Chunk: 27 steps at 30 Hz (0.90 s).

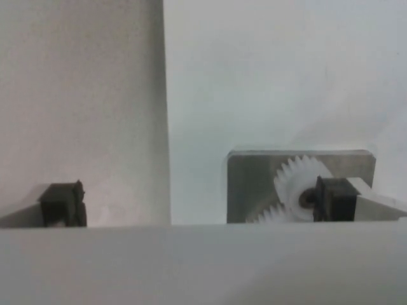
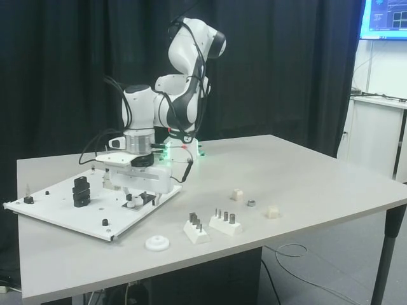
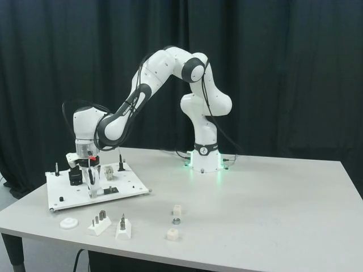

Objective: Insert small gear.

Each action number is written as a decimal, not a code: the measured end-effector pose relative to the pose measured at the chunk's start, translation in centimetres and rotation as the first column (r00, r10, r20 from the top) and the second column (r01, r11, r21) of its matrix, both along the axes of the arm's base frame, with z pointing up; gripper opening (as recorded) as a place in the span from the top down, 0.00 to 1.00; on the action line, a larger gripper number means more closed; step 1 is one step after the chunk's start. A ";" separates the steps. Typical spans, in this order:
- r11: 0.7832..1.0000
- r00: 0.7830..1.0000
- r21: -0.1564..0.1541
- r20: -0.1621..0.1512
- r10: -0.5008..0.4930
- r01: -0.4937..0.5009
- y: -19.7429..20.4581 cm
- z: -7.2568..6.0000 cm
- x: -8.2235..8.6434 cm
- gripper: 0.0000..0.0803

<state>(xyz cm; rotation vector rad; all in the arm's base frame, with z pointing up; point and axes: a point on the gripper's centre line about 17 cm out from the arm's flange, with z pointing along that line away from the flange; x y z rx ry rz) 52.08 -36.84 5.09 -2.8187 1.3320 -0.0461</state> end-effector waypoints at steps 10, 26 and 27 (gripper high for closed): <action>1.000 1.000 -0.002 0.001 0.003 -0.003 0.0 -0.1 0.1 0.00; 1.000 1.000 0.028 -0.007 -0.012 0.012 0.4 0.8 -0.4 0.00; 0.999 1.000 0.031 -0.009 -0.013 0.014 0.4 0.9 -0.6 0.00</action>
